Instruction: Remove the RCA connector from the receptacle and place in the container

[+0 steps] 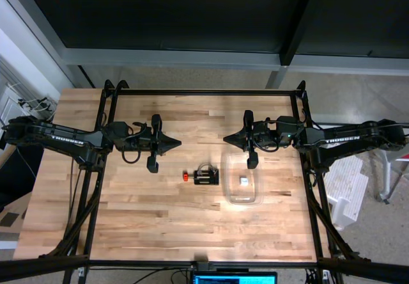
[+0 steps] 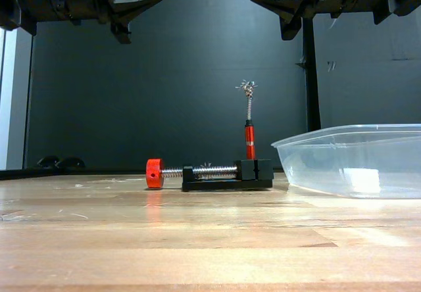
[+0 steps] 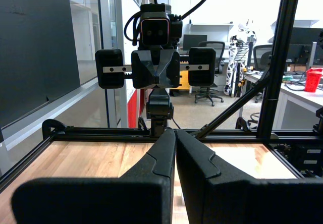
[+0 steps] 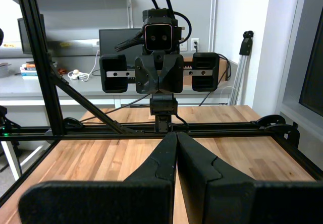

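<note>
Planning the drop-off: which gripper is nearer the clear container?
Right. The right gripper hovers high near the container, by its far edge; the left gripper hangs farther left, beyond the receptacle.

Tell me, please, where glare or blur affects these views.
High view: glare whitens the clear plastic rectangular tray; the shut left gripper and shut right gripper hang over mid-table, evenly lit. Low view: near wooden tabletop looks soft; the slim reddish-brown plug stands crisp against dark backdrop.

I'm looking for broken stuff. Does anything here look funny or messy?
The RCA connector stands upright in the receptacle, its wire top frayed. The left hand and right hand hover shut, high above the table.
</note>
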You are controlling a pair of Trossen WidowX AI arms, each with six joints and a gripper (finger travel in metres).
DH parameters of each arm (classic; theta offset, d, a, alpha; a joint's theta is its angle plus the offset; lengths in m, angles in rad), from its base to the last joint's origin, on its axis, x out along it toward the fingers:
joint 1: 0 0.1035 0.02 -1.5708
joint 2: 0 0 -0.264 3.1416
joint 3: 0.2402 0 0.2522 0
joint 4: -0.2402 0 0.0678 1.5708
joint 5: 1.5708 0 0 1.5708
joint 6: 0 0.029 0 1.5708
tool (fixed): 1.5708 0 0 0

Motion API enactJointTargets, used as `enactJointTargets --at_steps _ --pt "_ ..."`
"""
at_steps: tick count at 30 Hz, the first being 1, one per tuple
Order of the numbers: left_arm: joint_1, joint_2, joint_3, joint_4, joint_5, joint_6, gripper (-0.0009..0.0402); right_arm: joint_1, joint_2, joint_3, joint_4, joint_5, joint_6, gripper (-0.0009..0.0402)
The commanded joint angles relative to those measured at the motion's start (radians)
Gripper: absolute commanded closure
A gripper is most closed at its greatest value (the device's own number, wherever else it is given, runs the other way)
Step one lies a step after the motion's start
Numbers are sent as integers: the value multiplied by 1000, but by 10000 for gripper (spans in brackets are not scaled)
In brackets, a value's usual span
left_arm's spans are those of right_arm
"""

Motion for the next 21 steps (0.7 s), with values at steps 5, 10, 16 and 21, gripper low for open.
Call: enactJointTargets --at_steps 5,10,16,21 --pt "0 0 0 0 0 0 393 0 4 5 0 1 8 393" --pt "0 0 0 0 0 0 393 0 4 5 0 0 8 393" --pt "0 0 0 0 0 0 393 5 4 25 -53 -1 40 393" --pt "0 0 0 0 0 0 393 14 4 115 -308 0 51 393"
